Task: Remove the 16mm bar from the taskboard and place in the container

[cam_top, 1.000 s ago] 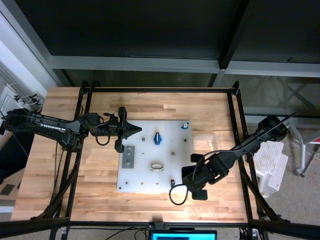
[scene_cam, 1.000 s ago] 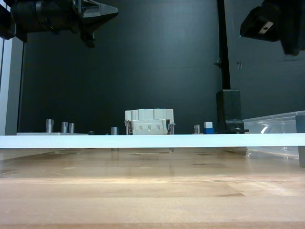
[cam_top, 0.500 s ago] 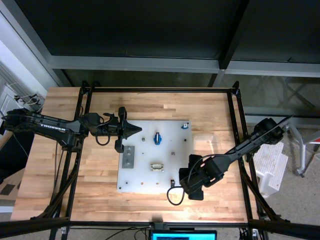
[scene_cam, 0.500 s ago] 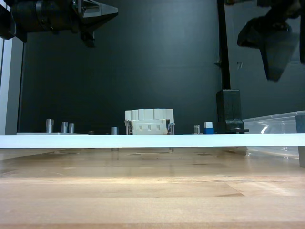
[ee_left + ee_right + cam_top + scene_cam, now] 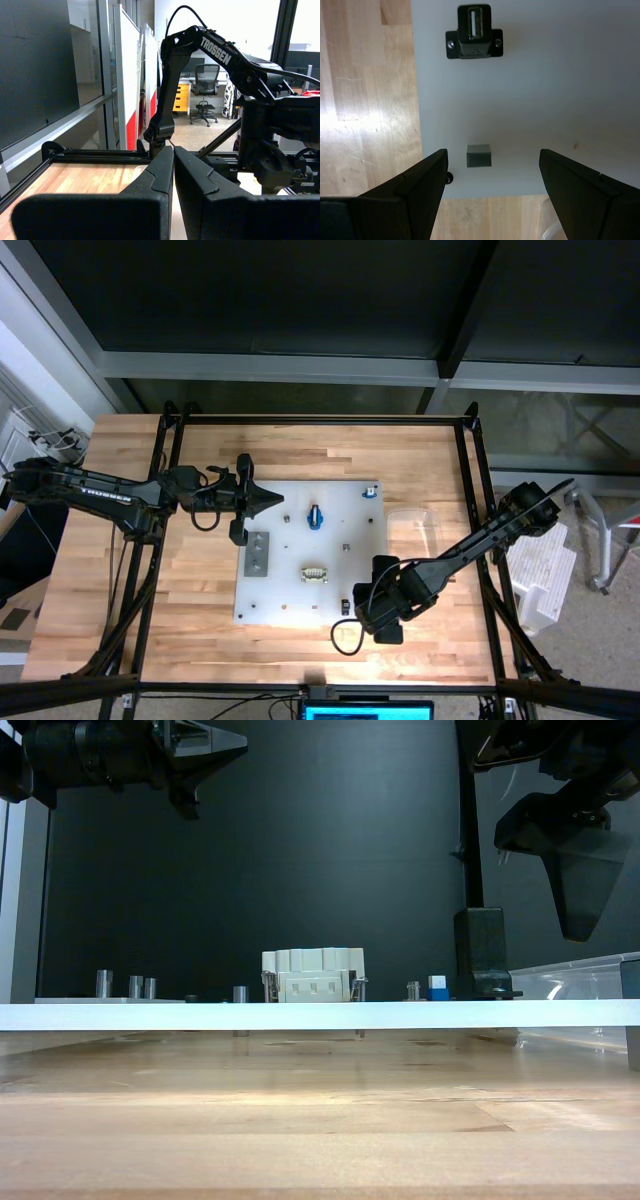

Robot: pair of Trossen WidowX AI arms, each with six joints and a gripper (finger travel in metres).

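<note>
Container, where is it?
High view: the container sits right of the taskboard. Right gripper, open, hovers over its near right corner; left gripper, shut, above its far left.

Clear air between spread right tool [image 5: 492, 151] and taskboard [image 5: 545, 100]; left tool [image 5: 278, 502] hangs well aside.

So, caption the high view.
Open right gripper hovers over taskboard's near right corner; shut left gripper parked near its far left corner.

Right gripper [image 5: 372, 618] has swung inward from just off the taskboard [image 5: 285, 590]; it has dropped lower and now hangs, fingers spread, above the board's near right corner; its arm reaches further left.
</note>
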